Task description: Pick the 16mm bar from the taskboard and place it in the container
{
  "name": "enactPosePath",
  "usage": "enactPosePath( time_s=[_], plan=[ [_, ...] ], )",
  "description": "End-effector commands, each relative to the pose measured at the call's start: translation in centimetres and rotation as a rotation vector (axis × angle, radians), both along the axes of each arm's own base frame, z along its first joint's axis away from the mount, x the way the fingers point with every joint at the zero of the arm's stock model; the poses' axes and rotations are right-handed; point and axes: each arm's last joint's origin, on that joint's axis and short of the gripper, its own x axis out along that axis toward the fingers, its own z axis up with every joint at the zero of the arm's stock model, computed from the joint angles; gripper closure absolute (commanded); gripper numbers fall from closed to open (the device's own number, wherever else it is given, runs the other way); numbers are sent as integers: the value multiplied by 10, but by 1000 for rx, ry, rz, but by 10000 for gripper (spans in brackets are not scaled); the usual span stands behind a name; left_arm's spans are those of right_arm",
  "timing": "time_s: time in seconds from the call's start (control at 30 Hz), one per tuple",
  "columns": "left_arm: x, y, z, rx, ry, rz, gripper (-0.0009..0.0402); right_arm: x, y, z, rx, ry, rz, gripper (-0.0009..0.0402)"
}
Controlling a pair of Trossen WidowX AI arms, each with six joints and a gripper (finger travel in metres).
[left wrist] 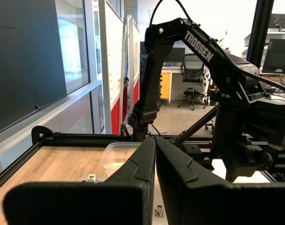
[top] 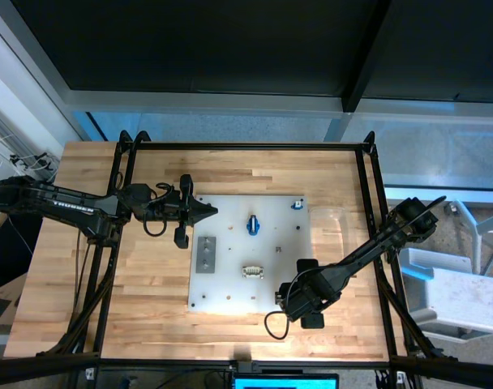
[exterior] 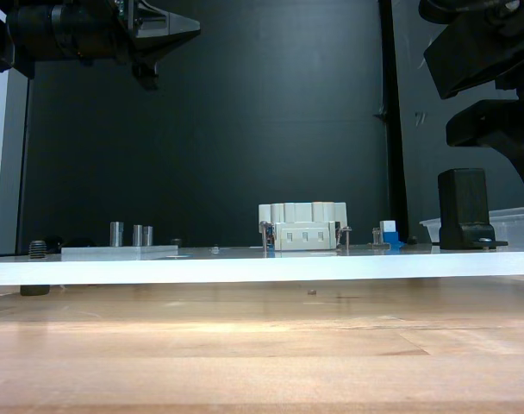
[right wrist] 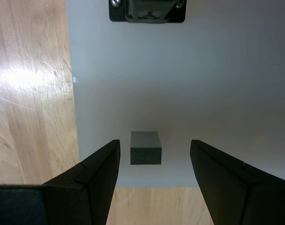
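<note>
Where the wooden table [top: 149, 324] spreads beneath both arms, the taskboard [top: 230, 235] lies flat at its middle. The left gripper [top: 212, 211] hangs high over the board's far-left corner, pointing inward, its fingers pressed together with no gap and nothing between them. The right gripper [right wrist: 154, 143] points straight down, low over the board's near-right corner, with its fingers spread wide. From above, its body hides everything under it, and in the low view that arm is cut off by the frame. The container [top: 334, 227] sits on the table just beside the board's right edge; from table height only a strip of its rim shows past the right arm. On the board stand the grey metal block [top: 206, 253] toward the left, the silver connector [top: 252, 271] near the middle and the blue knob [top: 253, 224] beyond it. Smallest is a dark grey piece on the white plate between the right gripper's open fingers, touching neither. It is probably the 16mm bar [right wrist: 146, 147], though its outline looks squared from there.
</note>
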Motion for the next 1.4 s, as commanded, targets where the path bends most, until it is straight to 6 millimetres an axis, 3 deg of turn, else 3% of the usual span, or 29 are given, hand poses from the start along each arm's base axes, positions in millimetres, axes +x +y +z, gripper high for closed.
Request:
enactPosePath(
  time_s=[0.03, 0.27, 0.7, 0.97, 1.4],
  plan=[
    [0, 0, 0, 0, 0, 0, 393, 0, 0, -2, 5, -5, 0, 185],
    [0, 0, 0, 0, 0, 0, 393, -2, 0, -4, 14, -15, -3, 198],
    [0, 0, 0, 0, 0, 0, 393, -3, -1, -2, 16, -17, -5, 312],
    [0, 0, 0, 0, 0, 0, 393, -3, -1, 0, 20, -22, -5, 361],
    [0, 0, 0, 0, 0, 0, 393, -7, -2, 12, 45, -55, -5, 390]
  ],
)
